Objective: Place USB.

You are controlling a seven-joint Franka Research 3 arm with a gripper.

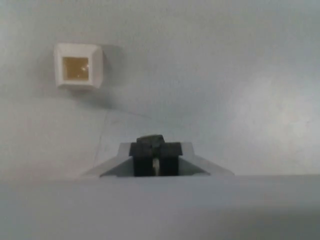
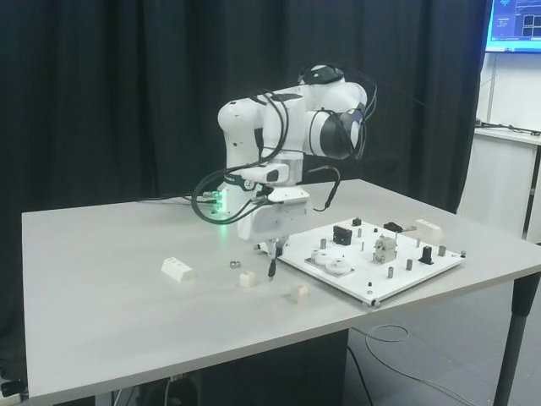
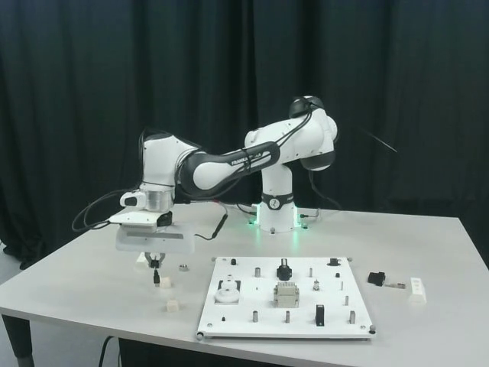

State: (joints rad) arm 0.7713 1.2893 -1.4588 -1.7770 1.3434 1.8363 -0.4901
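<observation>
My gripper (image 2: 270, 256) hangs just above the table, left of the white board (image 2: 397, 275), shut on a small black USB plug (image 2: 270, 271) that points down from the fingertips. From the second room view the gripper (image 3: 155, 267) and the plug (image 3: 156, 279) are close over a small white block (image 3: 165, 283). In the wrist view the black fingers (image 1: 142, 159) stand together with the dark plug (image 1: 150, 140) at their tip. A white hollow square block (image 1: 78, 66) lies on the grey table beyond them.
A second white block (image 2: 299, 293), a longer white piece (image 2: 177, 269) and a small nut (image 2: 232, 264) lie around the gripper. The board (image 3: 229, 325) carries pegs, gears and sockets. A black part (image 3: 376, 278) and a white part (image 3: 417, 289) lie right of it.
</observation>
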